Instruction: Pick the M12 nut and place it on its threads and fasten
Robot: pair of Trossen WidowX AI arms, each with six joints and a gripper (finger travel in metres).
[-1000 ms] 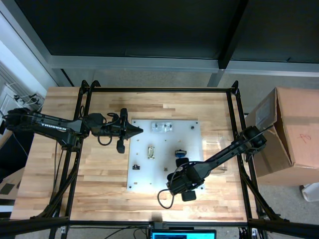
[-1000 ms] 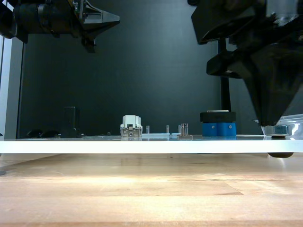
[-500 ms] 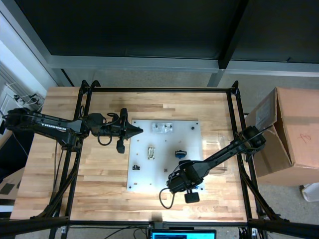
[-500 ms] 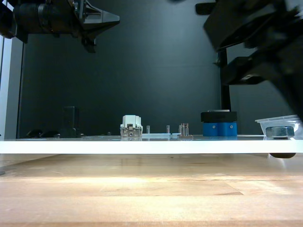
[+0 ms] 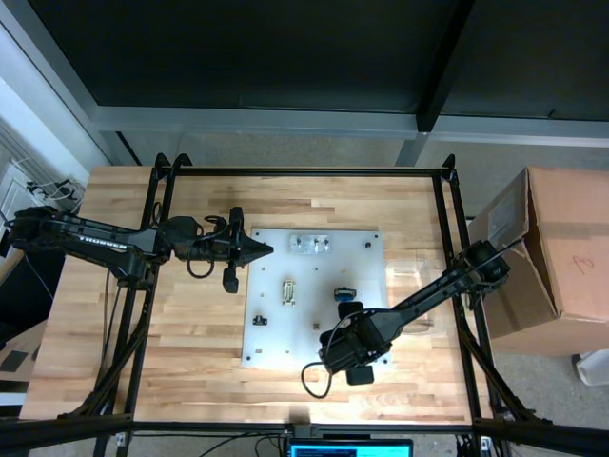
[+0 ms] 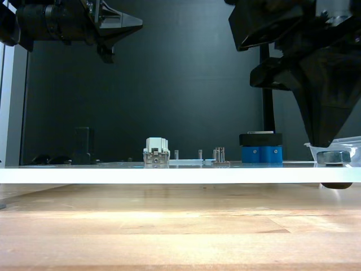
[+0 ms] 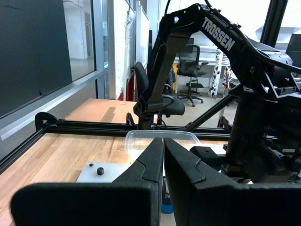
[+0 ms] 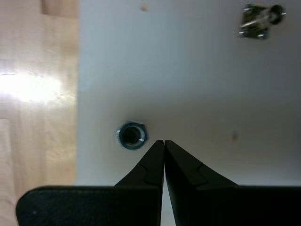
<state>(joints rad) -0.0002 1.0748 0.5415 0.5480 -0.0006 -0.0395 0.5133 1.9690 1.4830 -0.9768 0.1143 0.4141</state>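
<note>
The right gripper (image 8: 164, 141) points straight down at the white board (image 8: 197, 84). Its two fingers are pressed together with nothing between them. The silver M12 nut (image 8: 131, 135) is free of the gripper, just beside the fingertips on the side toward the board's edge and the wooden table (image 8: 37, 94) (its bore shows dark). In the low view the nut lies level, just beneath the closed tip. It sits low on its black stud (image 6: 334, 164), close to the board surface. How far down the ribs it has run I cannot tell. A small silver bracket with pins (image 8: 257, 21) stands on the board well apart from the fingertips. A blue block (image 6: 260, 153) sits near the gripper, on its side toward the middle of the board.

The left gripper (image 7: 163, 146) is held high at the board's far left edge, well apart from the right gripper and the nut. Its fingers are together and hold nothing. Ahead of it, across the board, are a small black post (image 7: 99, 171), a clear tray (image 7: 141, 133) and the right arm (image 7: 207, 56).
</note>
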